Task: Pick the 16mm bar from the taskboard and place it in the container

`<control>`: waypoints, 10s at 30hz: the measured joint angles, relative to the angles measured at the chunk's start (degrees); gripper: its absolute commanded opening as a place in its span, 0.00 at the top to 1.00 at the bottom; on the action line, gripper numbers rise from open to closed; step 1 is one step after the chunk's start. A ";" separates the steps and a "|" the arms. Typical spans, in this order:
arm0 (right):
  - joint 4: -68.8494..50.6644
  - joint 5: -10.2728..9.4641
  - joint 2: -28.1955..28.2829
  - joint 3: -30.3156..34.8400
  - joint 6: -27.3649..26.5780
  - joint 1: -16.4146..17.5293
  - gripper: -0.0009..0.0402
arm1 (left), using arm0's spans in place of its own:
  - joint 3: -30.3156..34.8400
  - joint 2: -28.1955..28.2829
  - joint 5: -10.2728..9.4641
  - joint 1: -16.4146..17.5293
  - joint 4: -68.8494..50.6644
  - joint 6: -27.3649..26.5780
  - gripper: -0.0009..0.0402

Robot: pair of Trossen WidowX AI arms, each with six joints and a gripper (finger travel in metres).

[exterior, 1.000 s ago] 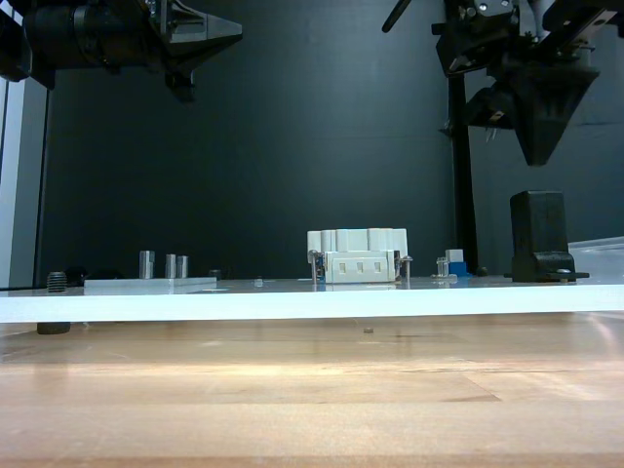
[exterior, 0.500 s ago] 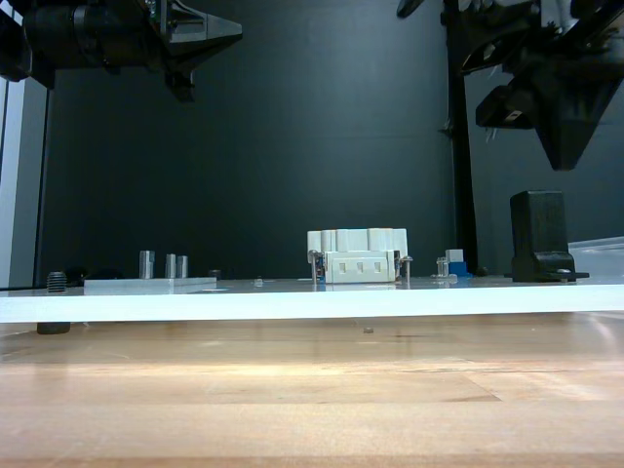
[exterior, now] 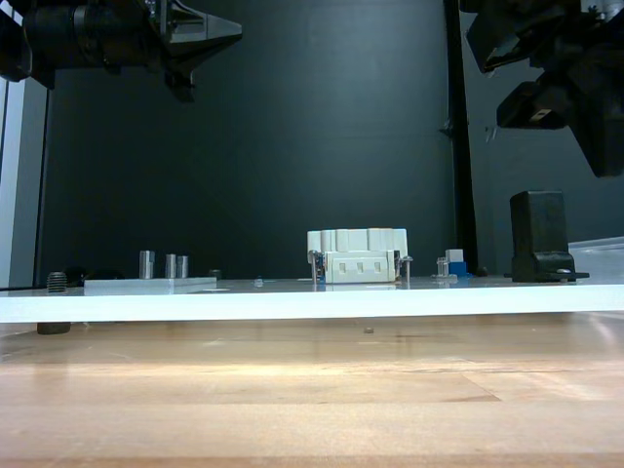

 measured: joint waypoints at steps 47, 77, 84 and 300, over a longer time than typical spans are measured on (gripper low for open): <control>4.02 1.49 8.37 5.92 7.48 8.94 0.40 | -0.02 0.02 0.00 0.00 0.02 -0.02 0.98; 7.50 3.04 12.17 3.56 6.62 9.94 0.40 | -0.02 0.02 0.00 0.00 0.00 0.00 0.98; 11.32 3.08 12.17 1.31 6.80 10.03 0.40 | -0.02 0.02 0.00 0.00 0.00 0.00 0.98; -7.10 4.28 -31.71 -22.93 14.91 0.50 0.48 | 0.00 0.00 0.00 0.00 0.00 -0.02 0.98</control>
